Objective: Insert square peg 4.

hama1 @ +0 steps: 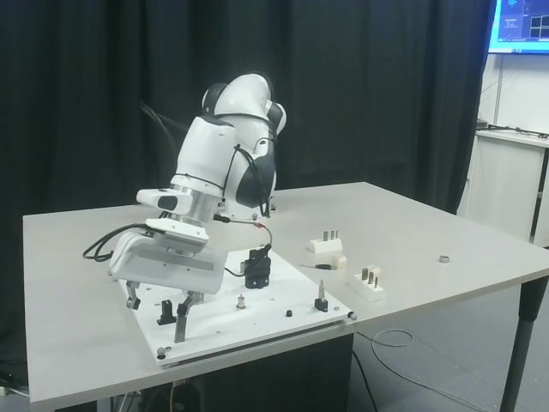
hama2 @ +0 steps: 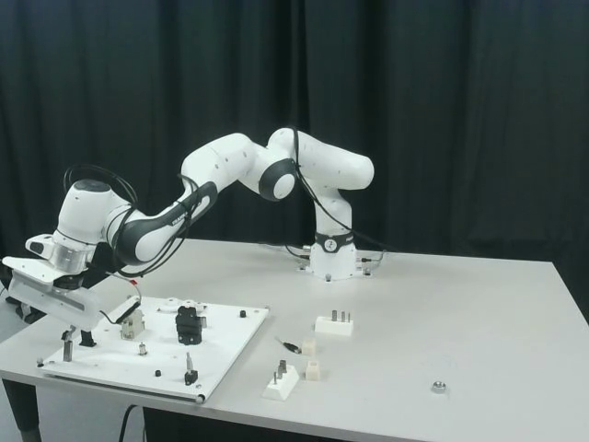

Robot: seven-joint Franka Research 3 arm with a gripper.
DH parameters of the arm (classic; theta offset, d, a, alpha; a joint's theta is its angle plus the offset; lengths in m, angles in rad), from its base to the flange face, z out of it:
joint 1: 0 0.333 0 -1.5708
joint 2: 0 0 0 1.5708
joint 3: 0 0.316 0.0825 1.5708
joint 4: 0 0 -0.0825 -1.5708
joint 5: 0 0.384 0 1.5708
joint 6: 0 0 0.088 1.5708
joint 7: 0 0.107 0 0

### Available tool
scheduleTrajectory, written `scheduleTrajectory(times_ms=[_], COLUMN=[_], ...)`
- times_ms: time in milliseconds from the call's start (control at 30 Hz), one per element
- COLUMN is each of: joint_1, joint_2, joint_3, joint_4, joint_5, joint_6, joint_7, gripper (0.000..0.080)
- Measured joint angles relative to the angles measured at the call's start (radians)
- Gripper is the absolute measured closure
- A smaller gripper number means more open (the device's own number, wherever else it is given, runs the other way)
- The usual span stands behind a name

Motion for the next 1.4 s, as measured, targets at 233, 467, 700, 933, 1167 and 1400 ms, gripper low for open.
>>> scheduleTrajectory(times_ms=[233,467,700,933,1167,1400], joint_1=[-0.004,-0.004,-0.006,-0.010,-0.013,-0.013], joint_2=[0.003,0.003,0.003,0.004,0.007,0.009], joint_3=[0.006,0.009,0.013,0.016,0.017,0.019], joint_4=[-0.002,-0.002,-0.002,-0.002,-0.005,-0.007], joint_5=[-0.003,-0.007,-0.024,-0.032,-0.035,-0.045], joint_6=[0.007,0.011,0.015,0.023,0.042,0.055], joint_7=[0.000,0.000,0.000,0.002,0.002,0.002], gripper=[0.0003,0.0003,0.0003,0.0003,0.0003,0.0003])
